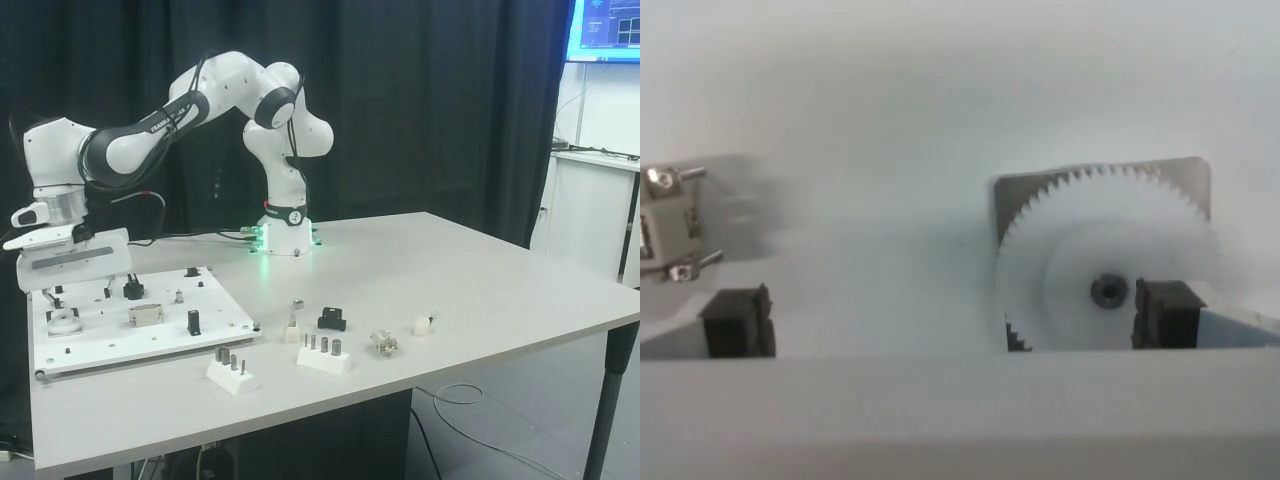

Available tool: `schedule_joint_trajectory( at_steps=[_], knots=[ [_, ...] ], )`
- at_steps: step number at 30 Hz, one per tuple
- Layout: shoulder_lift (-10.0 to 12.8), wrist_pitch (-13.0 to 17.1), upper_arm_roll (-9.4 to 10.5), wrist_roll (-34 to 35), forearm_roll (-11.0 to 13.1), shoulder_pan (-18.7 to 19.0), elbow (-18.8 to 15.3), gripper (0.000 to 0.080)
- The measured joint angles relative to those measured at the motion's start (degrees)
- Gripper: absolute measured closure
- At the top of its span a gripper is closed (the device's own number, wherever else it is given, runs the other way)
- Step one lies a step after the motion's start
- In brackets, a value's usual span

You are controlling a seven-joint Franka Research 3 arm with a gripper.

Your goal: Pick bolt 4.

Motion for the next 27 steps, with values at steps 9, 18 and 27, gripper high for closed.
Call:
schedule_joint_trajectory(
  at_steps=[9, 18, 27],
  knots=[
    [-1.12, -0.07, -0.22, 0.0, -1.13, 0.47, -0.09, 0.0003],
    [-1.3, -0.09, -0.67, 0.0, -1.44, 0.99, -0.13, 0.0003],
    [-1.75, -0.09, -0.71, 0.0, -1.55, 1.26, -0.13, 0.0003]
  ],
)
